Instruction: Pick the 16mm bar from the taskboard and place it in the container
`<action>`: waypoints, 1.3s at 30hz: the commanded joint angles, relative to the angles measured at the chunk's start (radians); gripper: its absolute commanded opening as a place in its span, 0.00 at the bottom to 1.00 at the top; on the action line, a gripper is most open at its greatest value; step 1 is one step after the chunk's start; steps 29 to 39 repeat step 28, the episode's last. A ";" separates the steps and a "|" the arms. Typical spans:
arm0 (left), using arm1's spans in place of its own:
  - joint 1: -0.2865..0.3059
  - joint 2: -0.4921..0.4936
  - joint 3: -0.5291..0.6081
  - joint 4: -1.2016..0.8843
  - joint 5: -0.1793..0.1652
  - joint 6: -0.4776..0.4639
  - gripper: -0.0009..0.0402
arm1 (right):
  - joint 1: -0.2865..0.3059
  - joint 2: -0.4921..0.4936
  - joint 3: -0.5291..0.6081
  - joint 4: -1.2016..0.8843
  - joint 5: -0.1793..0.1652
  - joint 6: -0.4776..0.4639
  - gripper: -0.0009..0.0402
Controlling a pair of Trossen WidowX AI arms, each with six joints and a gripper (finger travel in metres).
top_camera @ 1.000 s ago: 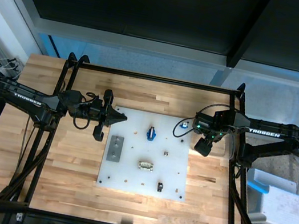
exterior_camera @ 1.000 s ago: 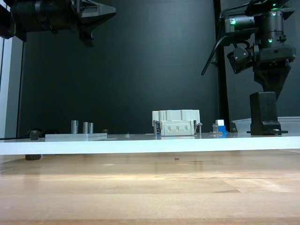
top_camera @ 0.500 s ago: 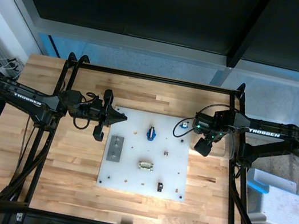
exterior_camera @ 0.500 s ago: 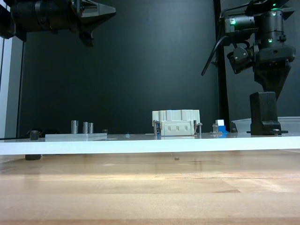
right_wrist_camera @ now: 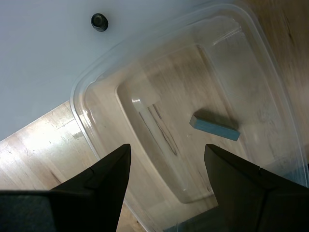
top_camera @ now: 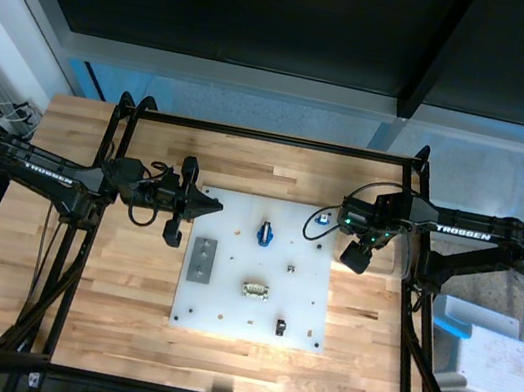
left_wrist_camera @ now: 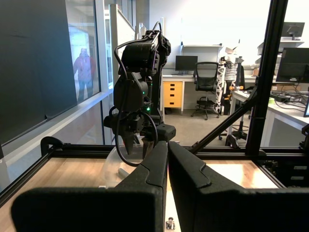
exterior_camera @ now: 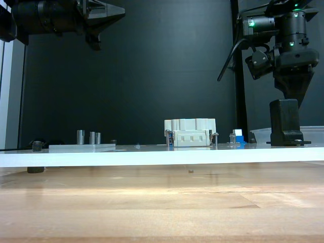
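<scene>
A short grey-blue bar (right_wrist_camera: 214,128) lies flat on the floor of the clear container (right_wrist_camera: 96,104), touching no finger. My right gripper (right_wrist_camera: 166,183) hangs open above the tub, its jaws wide apart and empty. In the high view the right gripper (top_camera: 355,258) is just off the right edge of the white taskboard (top_camera: 222,306). My left gripper (top_camera: 214,206) hovers shut and empty over the board's far left corner. From the left wrist its closed fingers (left_wrist_camera: 167,159) point across at the right arm.
On the board sit a grey metal block (top_camera: 202,259), a blue knob (top_camera: 265,233), a pale connector (top_camera: 255,289) and a small black part (top_camera: 282,326). Black frame rails run round the wooden table (top_camera: 100,310).
</scene>
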 commanded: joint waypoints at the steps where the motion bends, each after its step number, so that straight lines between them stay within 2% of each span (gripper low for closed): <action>1: 0.000 0.000 0.000 0.000 0.000 0.000 0.02 | 0.000 0.000 0.001 0.000 0.000 -0.001 0.54; 39: 0.000 0.000 0.000 0.000 0.000 0.000 0.02 | 0.000 0.000 0.001 0.010 0.000 -0.001 0.54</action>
